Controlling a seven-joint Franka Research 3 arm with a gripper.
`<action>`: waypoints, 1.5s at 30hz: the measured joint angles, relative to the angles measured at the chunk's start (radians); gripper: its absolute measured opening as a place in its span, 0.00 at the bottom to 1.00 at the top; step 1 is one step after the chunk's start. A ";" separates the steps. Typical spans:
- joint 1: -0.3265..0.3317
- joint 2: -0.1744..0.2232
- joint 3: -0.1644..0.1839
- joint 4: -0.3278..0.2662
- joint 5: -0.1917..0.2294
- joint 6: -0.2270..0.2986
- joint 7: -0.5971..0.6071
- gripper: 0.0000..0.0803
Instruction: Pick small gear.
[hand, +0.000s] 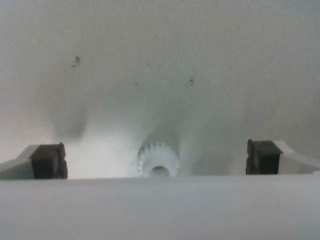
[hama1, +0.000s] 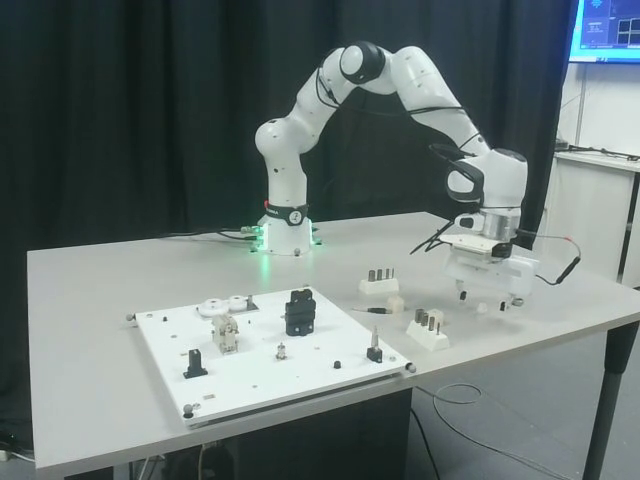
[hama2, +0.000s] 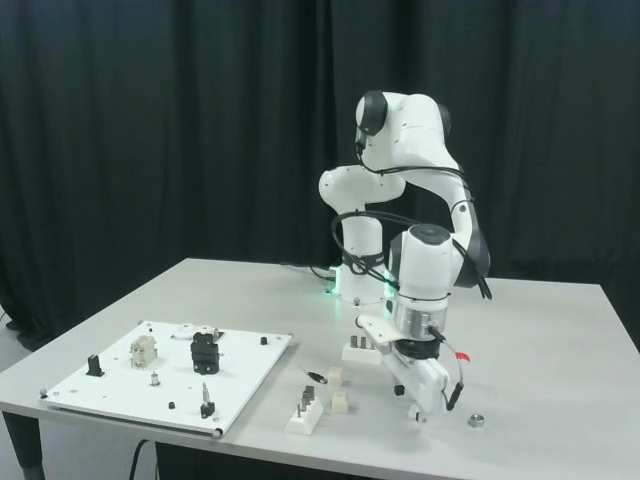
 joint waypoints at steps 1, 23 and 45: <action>0.000 0.001 0.001 0.000 0.000 0.000 0.000 1.00; -0.002 0.031 0.008 0.000 0.000 0.015 0.026 1.00; -0.002 0.036 0.015 0.005 -0.034 0.021 0.026 0.24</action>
